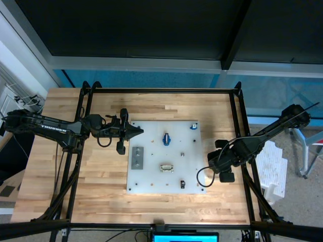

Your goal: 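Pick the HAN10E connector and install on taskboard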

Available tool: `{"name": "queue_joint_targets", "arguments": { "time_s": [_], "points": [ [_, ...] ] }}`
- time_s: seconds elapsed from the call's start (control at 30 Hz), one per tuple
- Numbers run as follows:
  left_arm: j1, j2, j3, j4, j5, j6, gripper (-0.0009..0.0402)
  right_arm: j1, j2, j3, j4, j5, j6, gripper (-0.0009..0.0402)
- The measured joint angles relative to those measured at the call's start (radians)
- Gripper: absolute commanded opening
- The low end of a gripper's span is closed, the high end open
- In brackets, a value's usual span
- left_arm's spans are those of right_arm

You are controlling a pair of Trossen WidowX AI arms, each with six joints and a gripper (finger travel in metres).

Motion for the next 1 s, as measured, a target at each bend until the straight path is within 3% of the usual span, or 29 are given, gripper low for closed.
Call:
{"name": "queue_joint_targets", "arguments": {
  "time_s": [0.3,0.53,0.6,1.0],
  "points": [
    [0.000,0.000,0.000,0.000,0.000,0.000,0.0001,-0.015,-0.003,0.103,-0.102,0.000,0.000,0.0030],
    [0.000,0.000,0.000,0.000,0.000,0.000,0.0001,-0.082,0.023,0.107,-0.059,-0.013,-0.012,0.0029],
    [0.000,0.000,0.000,0.000,0.000,0.000,0.0001,-0.101,0.053,0.124,-0.047,-0.029,-0.034,0.0029],
    [0.000,0.000,0.000,0.000,0.000,0.000,0.0001,-0.198,0.316,0.367,-0.048,-0.027,-0.154,0.0029]
  ]
}}
